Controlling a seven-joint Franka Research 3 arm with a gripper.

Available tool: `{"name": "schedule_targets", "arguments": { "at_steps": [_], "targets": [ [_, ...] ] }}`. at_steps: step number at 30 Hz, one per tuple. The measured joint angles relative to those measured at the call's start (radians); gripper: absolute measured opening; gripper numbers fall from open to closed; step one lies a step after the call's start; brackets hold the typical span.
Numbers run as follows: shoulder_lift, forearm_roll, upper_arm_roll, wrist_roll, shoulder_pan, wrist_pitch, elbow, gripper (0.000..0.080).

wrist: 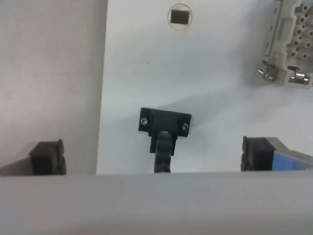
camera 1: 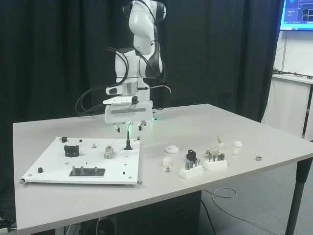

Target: Pick large gear.

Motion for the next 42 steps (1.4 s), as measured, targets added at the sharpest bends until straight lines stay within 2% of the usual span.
{"name": "schedule_targets", "arguments": {
  "at_steps": [21, 34, 42],
  "targets": [
    [-0.012, -0.006, 0.002, 0.000, 0.001, -0.006, 0.001, 0.0800],
    [-0.075, -0.008, 0.029, 0.055, 0.048, -0.061, 0.002, 0.0800],
    [-0.099, -0.030, 0.059, 0.129, 0.094, -0.086, 0.001, 0.0800]
  ]
}}
